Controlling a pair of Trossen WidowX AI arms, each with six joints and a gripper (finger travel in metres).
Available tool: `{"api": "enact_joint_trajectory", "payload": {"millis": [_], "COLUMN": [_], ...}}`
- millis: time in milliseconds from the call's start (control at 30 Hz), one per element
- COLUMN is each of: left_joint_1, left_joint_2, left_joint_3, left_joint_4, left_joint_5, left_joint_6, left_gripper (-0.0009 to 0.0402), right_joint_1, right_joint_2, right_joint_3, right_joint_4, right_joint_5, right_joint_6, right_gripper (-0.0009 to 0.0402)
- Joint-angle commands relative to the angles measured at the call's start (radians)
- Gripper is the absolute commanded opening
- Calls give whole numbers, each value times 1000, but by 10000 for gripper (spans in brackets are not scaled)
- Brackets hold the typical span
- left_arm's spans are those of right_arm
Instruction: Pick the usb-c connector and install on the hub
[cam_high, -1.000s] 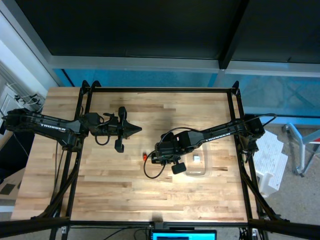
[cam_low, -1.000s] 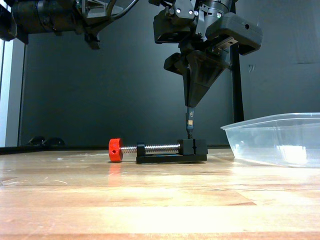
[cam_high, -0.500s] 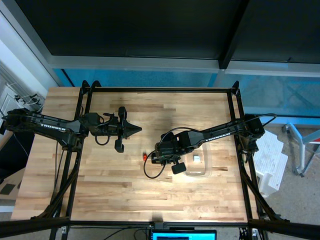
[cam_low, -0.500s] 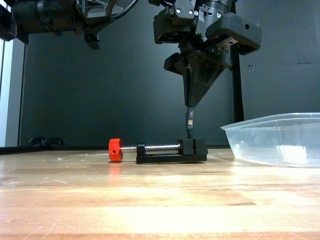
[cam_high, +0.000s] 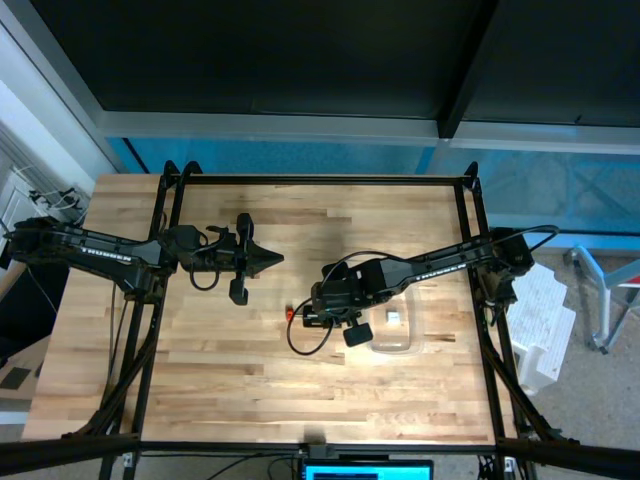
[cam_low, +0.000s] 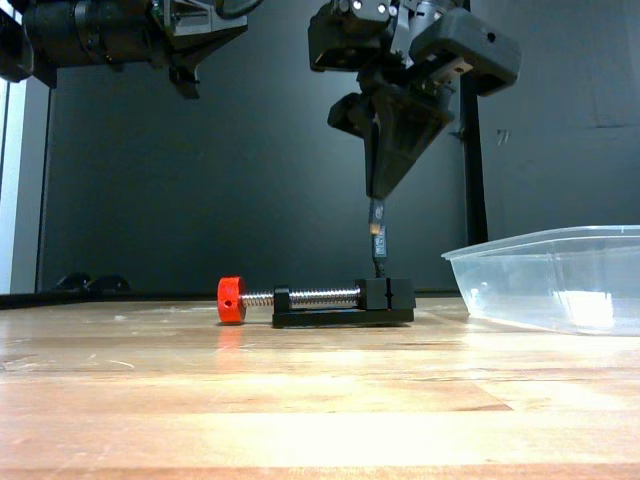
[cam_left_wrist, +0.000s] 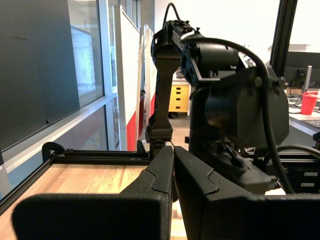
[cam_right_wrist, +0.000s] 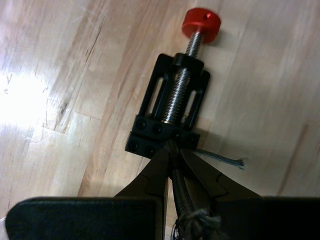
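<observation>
A: Where's your usb-c connector?
B: Upright in your right gripper — jaws pinched on its upper end, its lower tip meeting the black block of the clamp with the red knob. Whether it's seated, you can't tell.
A: And your left gripper?
B: High over the table's left side, well apart from the clamp — jaws pressed together, holding nothing. A clear tub sits near the clamp's right.

2 matte black arms: white lettering runs along the long links of left arm and right arm, black cables loop at the joints; left pincer and right pincer have tapering wedge fingers
</observation>
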Motion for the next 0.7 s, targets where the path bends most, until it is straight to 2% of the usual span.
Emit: {"api": "enact_joint_trajectory", "payload": {"millis": [33,233,400,700], "left_joint_1": [0,0,0,0], "left_joint_2": [0,0,0,0], "left_joint_3": [0,0,0,0], "left_joint_4": [0,0,0,0], "left_joint_5": [0,0,0,0], "left_joint_6": [0,0,0,0], "left_gripper": [0,0,0,0], "right_joint_1": [-1,-4,-6,-6], "right_joint_2": [-14,-32,-32,-6], "right_joint_3": [0,11,77,164], "right_joint_4": [-6,-36,-115,-214], "right_joint_5": [-1,-1,-1,-12], "right_joint_6": [5,32,77,312], "right_gripper": [4,4,4,4]}}
